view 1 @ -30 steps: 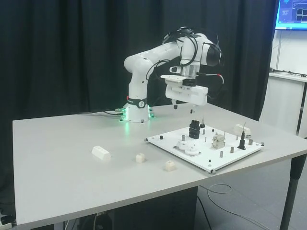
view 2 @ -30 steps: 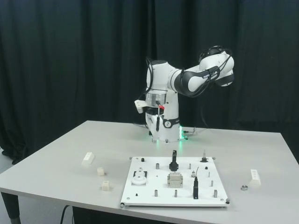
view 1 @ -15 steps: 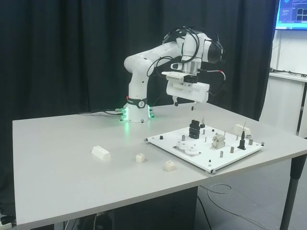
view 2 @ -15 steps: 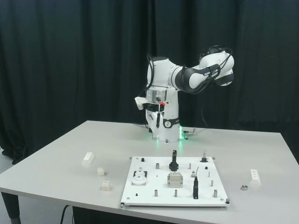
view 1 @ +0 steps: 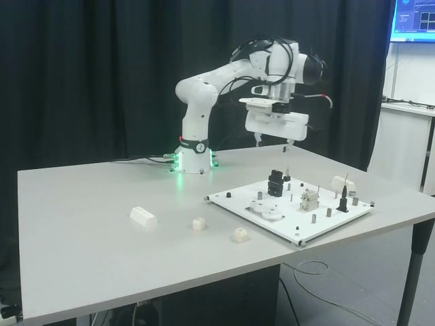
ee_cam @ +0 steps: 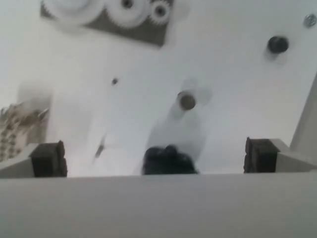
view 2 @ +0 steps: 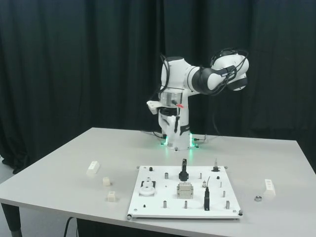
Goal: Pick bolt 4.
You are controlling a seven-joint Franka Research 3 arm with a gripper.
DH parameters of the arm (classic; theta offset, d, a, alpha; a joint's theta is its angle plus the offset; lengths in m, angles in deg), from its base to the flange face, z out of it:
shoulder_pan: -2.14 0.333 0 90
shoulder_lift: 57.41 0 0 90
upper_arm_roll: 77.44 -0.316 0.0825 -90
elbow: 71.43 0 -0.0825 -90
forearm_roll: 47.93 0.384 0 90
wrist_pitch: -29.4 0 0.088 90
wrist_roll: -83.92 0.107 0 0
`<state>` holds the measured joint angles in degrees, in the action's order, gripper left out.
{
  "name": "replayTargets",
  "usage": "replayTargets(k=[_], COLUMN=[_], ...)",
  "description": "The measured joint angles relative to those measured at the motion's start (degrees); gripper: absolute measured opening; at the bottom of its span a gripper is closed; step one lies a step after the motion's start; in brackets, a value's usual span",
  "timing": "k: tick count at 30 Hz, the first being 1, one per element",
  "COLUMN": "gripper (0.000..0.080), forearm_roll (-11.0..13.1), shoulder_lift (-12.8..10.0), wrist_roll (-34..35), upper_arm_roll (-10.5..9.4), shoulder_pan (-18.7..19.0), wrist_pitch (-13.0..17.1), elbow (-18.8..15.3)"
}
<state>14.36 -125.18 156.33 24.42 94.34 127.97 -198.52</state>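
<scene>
Several small grey bolts stand upright in the white board (view 1: pixel 238 200) (view 2: pixel 157 208), among them a front bolt (view 1: pixel 314 219) and another bolt (view 2: pixel 166 175); I cannot tell which is bolt 4. My gripper (view 1: pixel 272 142) (view 2: pixel 170 127) hangs open and holds nothing, well above the table behind the board's far edge. In the wrist view the gripper (ee_cam: pixel 154 157) has its fingertips (ee_cam: pixel 48 158) far apart. Below it are a round bolt head (ee_cam: pixel 186 101), a black upright part (ee_cam: pixel 168 159) and white gears (ee_cam: pixel 124 7).
The board also carries a black upright part (view 1: pixel 275 182) (view 2: pixel 183 173), white gears (view 1: pixel 266 207) (view 2: pixel 146 187) and a black plug (view 1: pixel 343 200) (view 2: pixel 207 197). Three white blocks (view 1: pixel 143 216) (view 2: pixel 93 168) lie beside the board; on its other side are another white block (view 2: pixel 269 187) and a small ring (view 2: pixel 257 198).
The arm has swung the gripper sideways from near its base to above the board's far edge, a little higher. The fingers stay open and nothing on the table has moved.
</scene>
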Motion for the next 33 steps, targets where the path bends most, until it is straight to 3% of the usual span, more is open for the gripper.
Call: replayTargets(k=[13, 33], gripper=[0.08, 0.08], forearm_roll=[1.5, 1.5], shoulder_lift=[0.0, 0.0], wrist_roll=[8.1, 23.5], upper_arm_roll=[-1.49, -9.67], shoulder_pan=[2.8, 5.8], wrist_pitch=[-3.4, -0.2], elbow=[7.1, 19.6])
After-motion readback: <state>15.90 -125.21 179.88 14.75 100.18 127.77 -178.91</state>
